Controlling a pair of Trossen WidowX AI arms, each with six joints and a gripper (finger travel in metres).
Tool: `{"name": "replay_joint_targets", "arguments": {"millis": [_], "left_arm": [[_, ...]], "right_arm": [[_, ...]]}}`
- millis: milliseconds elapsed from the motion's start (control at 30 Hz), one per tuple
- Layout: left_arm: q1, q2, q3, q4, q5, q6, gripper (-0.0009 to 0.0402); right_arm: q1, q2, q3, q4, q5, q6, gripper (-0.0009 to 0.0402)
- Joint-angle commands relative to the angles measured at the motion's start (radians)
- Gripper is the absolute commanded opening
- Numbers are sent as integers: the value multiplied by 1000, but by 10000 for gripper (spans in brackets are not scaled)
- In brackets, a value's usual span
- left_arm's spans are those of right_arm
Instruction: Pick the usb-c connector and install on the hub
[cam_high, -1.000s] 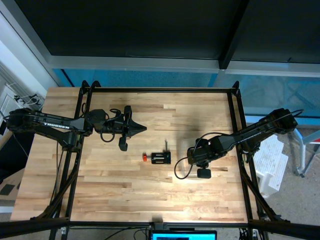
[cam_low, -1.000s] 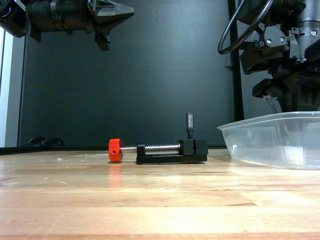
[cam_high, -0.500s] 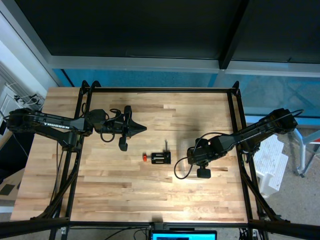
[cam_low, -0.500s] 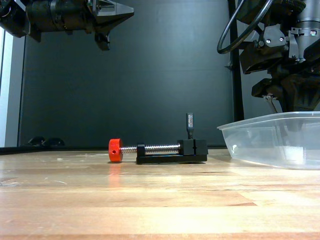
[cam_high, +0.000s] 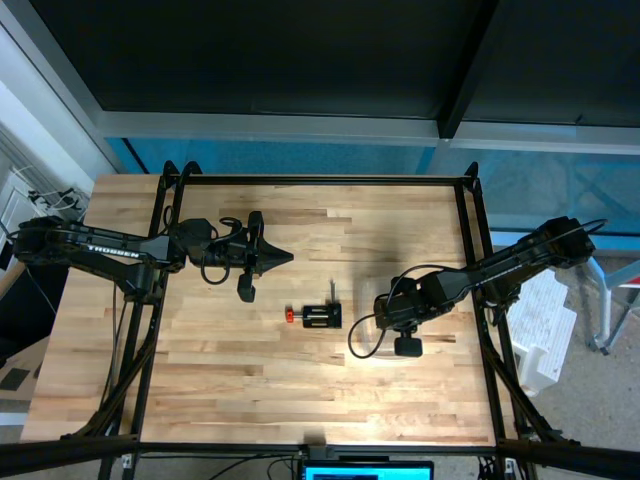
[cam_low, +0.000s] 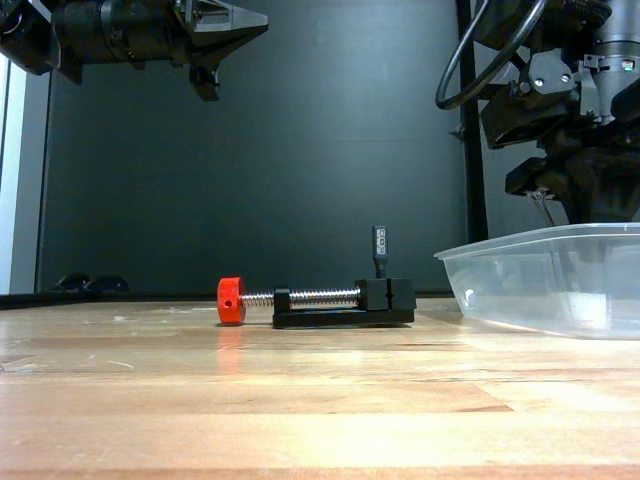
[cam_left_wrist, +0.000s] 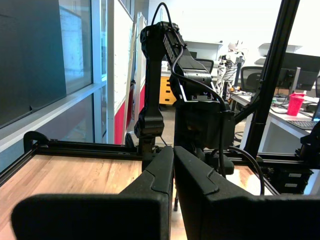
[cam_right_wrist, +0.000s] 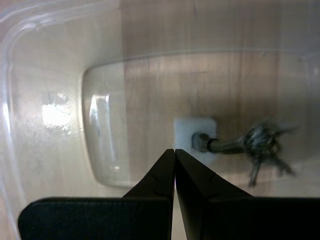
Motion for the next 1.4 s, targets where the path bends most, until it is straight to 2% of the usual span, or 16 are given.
{"name": "replay_joint_targets", "arguments": {"millis": [33, 400, 700, 900, 967, 1400], "left_arm": [[0, 0, 0, 0, 0, 0, 0], [0, 0, 0, 0, 0, 0, 0], [0, 0, 0, 0, 0, 0, 0], [0, 0, 0, 0, 0, 0, 0], [0, 0, 0, 0, 0, 0, 0], [0, 0, 0, 0, 0, 0, 0]], "right_arm": [[0, 0, 30, -40, -3, -13, 0], [0, -4, 54, -123, -24, -47, 8], [0, -44, 54, -150, 2, -40, 99], [0, -81, 54, -156, 37, -41, 137], [0, -91, 54, -156, 50, -40, 143], [0, -102, 54, -182, 50, -41, 151]]}}
